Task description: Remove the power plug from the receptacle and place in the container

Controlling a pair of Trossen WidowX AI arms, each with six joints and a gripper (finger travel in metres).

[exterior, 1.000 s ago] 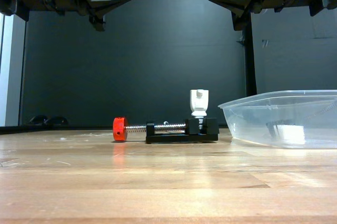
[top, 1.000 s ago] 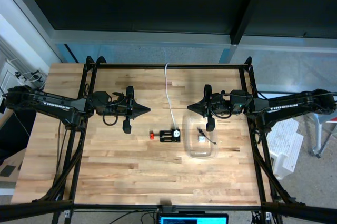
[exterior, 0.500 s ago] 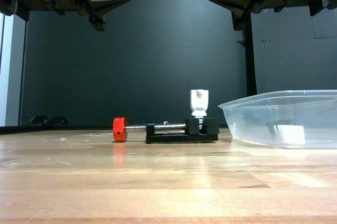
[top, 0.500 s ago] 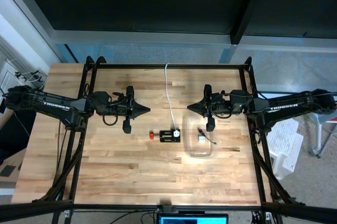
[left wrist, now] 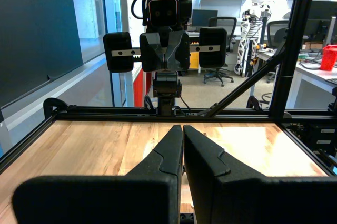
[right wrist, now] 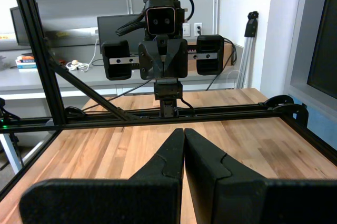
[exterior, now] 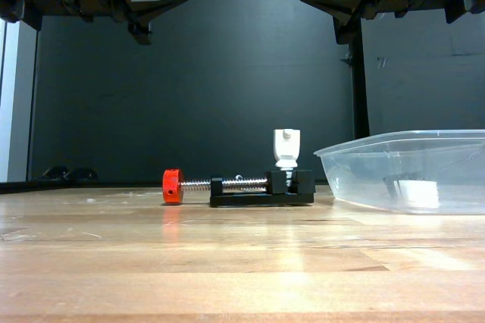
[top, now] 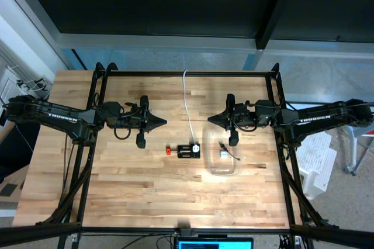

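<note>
Butcher-block desk (top: 128,179) carries a small black red-knobbed vise (top: 184,151); just right of it the tiny dark power plug (top: 222,144) lies in the clear plastic container (top: 208,164). Light, I judge, best pinched by its stiff body. My left end effector (top: 165,122) and right end effector (top: 210,118) hover high either side of the vise, both closed.

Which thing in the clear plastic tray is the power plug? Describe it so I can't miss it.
On the wooden table, find the clear rectangular plastic tray near the shut right gripper; the shut left gripper hangs opposite. Inside, the power plug is the tiny dark piece trailing a thin black wire, unlike the small white cube beside it.
</note>
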